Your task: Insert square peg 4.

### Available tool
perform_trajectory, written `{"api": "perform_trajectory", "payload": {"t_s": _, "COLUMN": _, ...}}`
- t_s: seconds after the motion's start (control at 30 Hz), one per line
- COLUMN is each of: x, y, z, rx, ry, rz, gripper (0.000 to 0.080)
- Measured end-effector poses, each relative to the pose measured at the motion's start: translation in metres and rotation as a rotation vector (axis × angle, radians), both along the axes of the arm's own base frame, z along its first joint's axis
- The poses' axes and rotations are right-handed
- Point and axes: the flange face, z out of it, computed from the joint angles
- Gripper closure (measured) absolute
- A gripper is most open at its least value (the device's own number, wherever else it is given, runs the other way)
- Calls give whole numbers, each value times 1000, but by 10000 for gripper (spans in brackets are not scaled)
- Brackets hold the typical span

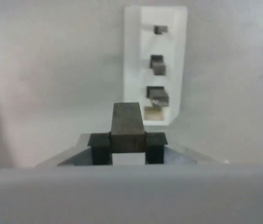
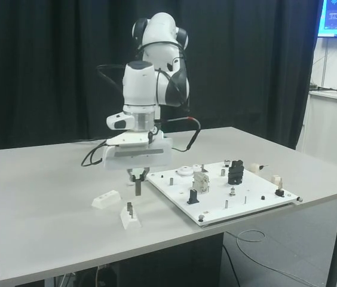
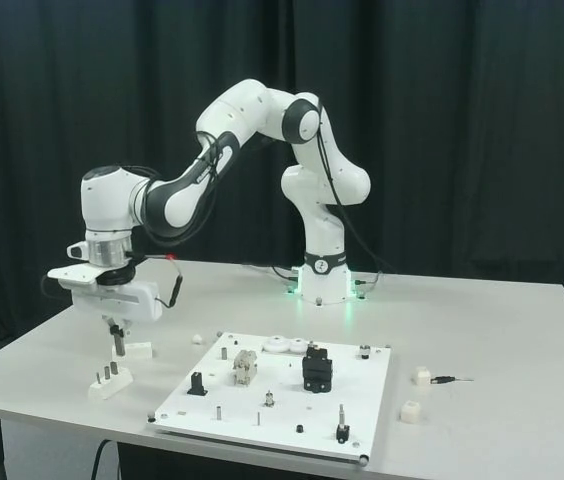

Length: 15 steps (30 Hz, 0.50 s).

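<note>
A grey square peg point(image 1: 128, 122) hangs upright from my gripper point(image 1: 128, 145), whose black fingers point(image 1: 100, 147) are shut on its upper end. Below it on the table lies a white peg holder point(image 1: 178, 56) with three pegs standing in its holes and one empty square hole point(image 1: 154, 114) at the end closest to the held peg. In the first room view the gripper point(image 2: 137, 175) and the peg point(image 2: 137, 187) hover above and slightly behind the holder point(image 2: 130, 217). The second room view shows the peg point(image 3: 118, 344) above the holder point(image 3: 108, 384).
A second white block point(image 2: 106, 198) lies on the table close to the holder. A white assembly board point(image 2: 240, 200) carrying several small fixtures sits to one side. Two small white pieces point(image 3: 411, 410) lie beyond the board. The arm's base point(image 3: 324, 285) stands at the table's back.
</note>
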Motion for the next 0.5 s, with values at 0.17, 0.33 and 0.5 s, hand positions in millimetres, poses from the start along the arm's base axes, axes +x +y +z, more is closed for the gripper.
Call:
{"api": "perform_trajectory", "payload": {"t_s": 0.17, "x": 10, "y": 12, "z": 16, "rx": 2, "ry": -10, "rz": 20, "gripper": 654}}
{"api": "perform_trajectory", "payload": {"t_s": 0.33, "x": 21, "y": 27, "z": 30, "rx": 4, "ry": -19, "rz": 47, "gripper": 654}}
{"api": "perform_trajectory", "payload": {"t_s": 0.5, "x": 33, "y": 46, "z": 38, "rx": 5, "ry": -23, "rz": 97, "gripper": 654}}
